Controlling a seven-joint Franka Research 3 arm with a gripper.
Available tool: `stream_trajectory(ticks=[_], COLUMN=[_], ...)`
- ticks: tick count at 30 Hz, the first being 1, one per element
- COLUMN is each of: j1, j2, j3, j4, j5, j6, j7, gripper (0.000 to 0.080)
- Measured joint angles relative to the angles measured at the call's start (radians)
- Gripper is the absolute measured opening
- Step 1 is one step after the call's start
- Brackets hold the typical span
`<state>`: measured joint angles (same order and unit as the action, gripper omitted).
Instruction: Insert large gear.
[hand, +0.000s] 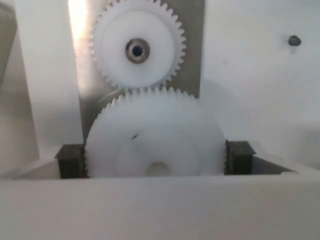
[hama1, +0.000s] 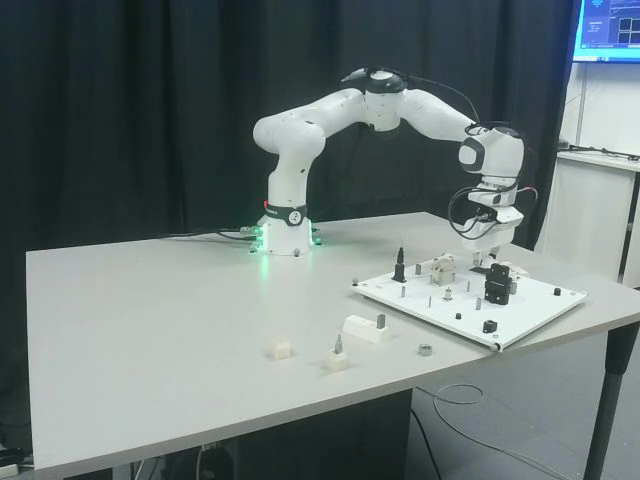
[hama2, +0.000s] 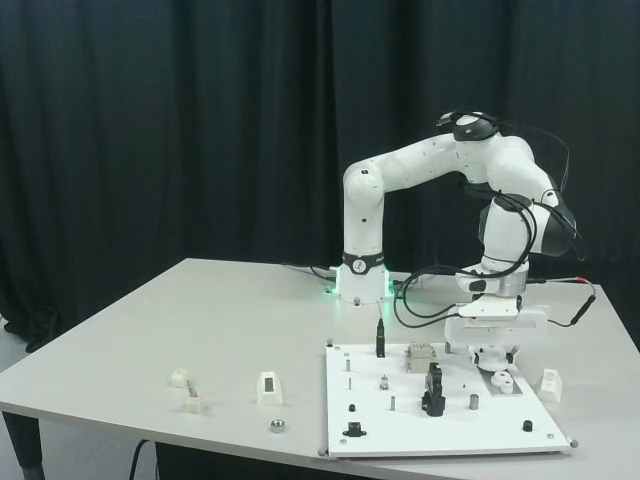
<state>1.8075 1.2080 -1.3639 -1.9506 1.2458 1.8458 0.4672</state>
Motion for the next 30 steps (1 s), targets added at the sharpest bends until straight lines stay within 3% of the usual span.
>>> stream_trajectory(ticks=[19, 30], j1=[-0.021, -0.018], j2=[-0.001, -0.010], j3=[0.003, 0.003], j4=[0.000, 0.000], j5=[0.005, 0.005], j6=[0.012, -0.013], j7=[-0.019, -0.019], gripper=[0.0594, 0.0594])
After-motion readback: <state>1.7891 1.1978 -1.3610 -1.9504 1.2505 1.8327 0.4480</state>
